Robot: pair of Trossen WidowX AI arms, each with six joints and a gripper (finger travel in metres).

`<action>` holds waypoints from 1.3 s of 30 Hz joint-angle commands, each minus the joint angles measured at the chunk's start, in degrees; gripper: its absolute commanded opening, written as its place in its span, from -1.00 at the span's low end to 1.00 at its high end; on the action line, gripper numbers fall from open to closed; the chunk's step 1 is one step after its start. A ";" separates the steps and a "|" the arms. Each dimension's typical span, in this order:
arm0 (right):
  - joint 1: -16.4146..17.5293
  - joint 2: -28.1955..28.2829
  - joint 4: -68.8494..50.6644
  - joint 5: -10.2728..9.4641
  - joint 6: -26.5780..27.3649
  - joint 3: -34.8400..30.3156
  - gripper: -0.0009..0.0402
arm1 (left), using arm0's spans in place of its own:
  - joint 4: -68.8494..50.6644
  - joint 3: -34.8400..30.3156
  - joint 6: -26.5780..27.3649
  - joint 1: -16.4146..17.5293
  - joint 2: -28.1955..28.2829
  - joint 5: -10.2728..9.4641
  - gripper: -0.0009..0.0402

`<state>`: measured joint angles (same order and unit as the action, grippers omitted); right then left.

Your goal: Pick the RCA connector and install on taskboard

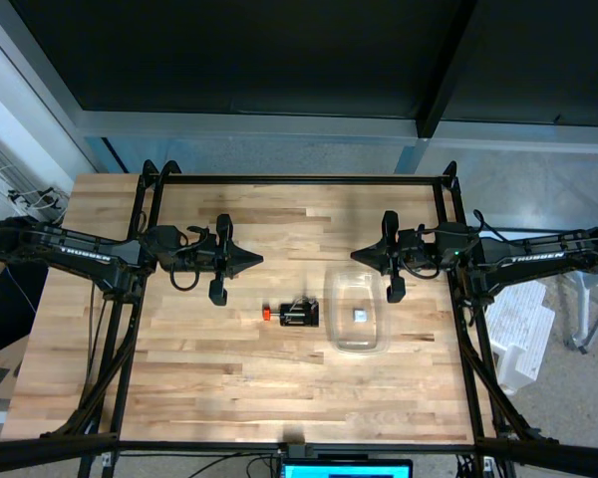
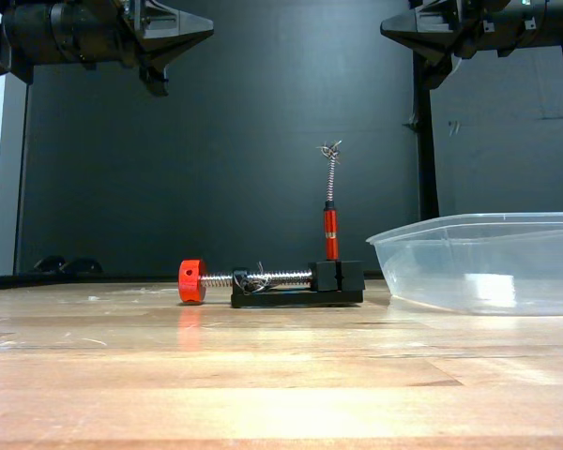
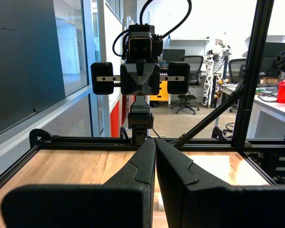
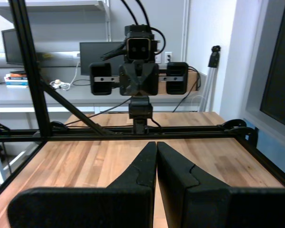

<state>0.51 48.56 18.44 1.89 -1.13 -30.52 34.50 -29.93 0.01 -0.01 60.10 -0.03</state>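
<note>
The taskboard [image 1: 299, 315] is a small black block at mid-table with a red knob [image 1: 266, 313] at its left end. In the low view the taskboard [image 2: 296, 283] carries a threaded rod to the knob [image 2: 191, 280] and an upright red pin topped by a spring. I cannot make out the RCA connector in any view. My left gripper [image 1: 257, 259] hovers high, behind and left of the block, shut and empty. My right gripper [image 1: 356, 256] hovers high, behind and right of it, also shut and empty. In the wrist views the left gripper [image 3: 155, 141] and right gripper [image 4: 156, 143] show closed fingers.
A clear plastic tray [image 1: 378, 334] sits just right of the taskboard, with a small white square piece [image 1: 360, 316] inside. The tray [image 2: 432, 267] shows low and wide in the low view. A black frame [image 1: 299, 180] borders the table. Each wrist view faces the opposite arm.
</note>
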 commanded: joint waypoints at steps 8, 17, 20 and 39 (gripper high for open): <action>-0.04 -0.04 -0.04 -0.20 -0.13 -0.04 -0.96 | 0.02 -0.02 -0.02 0.02 0.02 0.02 -0.96; -0.04 -0.04 -0.15 -0.02 -0.55 -0.52 -0.96 | 0.02 -0.02 -0.02 0.00 0.00 0.02 -0.96; -0.04 -0.04 -0.17 -0.02 -0.92 -0.52 -0.96 | 0.02 -0.02 0.00 0.00 0.02 0.02 -0.96; -0.02 -0.04 -0.37 0.04 -0.85 -0.50 -0.96 | 0.02 -0.02 -0.02 0.00 0.00 0.02 -0.96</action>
<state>0.47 48.49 18.09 1.91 -1.98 -30.96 34.50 -29.95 0.01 -0.01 60.10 -0.03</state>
